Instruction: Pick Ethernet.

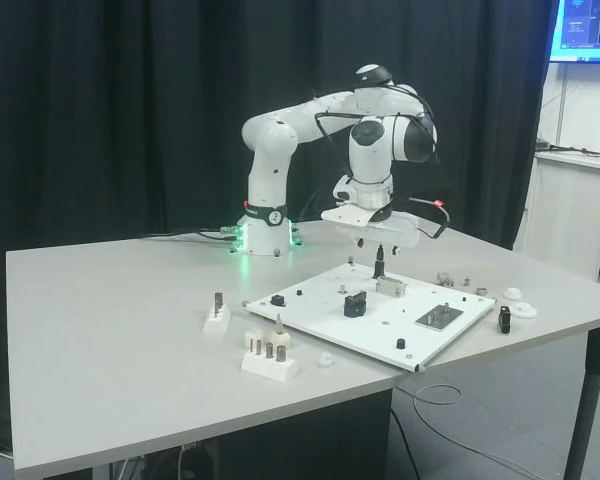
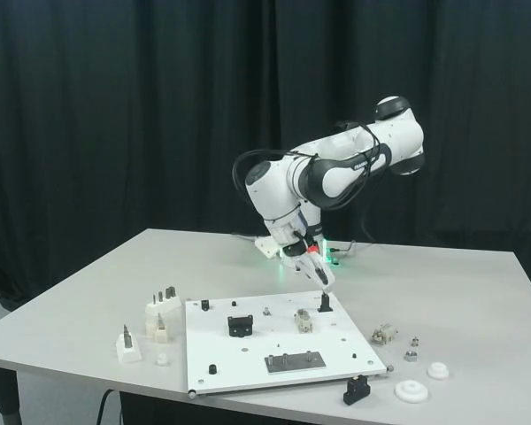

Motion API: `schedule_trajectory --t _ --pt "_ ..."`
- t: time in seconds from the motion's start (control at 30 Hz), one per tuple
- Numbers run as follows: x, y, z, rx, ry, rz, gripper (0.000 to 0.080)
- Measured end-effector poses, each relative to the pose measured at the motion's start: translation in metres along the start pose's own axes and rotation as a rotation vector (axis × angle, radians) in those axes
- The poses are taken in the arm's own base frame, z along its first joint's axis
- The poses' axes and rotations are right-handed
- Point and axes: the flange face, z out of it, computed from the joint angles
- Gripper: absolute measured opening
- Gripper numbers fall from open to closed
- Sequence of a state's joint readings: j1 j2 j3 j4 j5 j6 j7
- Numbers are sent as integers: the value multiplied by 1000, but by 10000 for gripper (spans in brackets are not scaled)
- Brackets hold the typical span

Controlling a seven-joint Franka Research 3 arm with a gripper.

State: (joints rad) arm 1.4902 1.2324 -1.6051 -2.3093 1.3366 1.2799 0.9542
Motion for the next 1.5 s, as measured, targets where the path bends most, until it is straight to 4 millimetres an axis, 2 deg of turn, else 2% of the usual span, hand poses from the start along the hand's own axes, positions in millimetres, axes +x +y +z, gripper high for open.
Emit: schedule_trajectory --t 0.23,0.27,0.77,1.5 --pt "-5 4 -10 0 16 -8 762" --pt "-5 4 -11 1 18 -9 798" --pt "-12 11 -20 3 54 -41 800" --pt "-22 13 -26 12 190 -285 800"
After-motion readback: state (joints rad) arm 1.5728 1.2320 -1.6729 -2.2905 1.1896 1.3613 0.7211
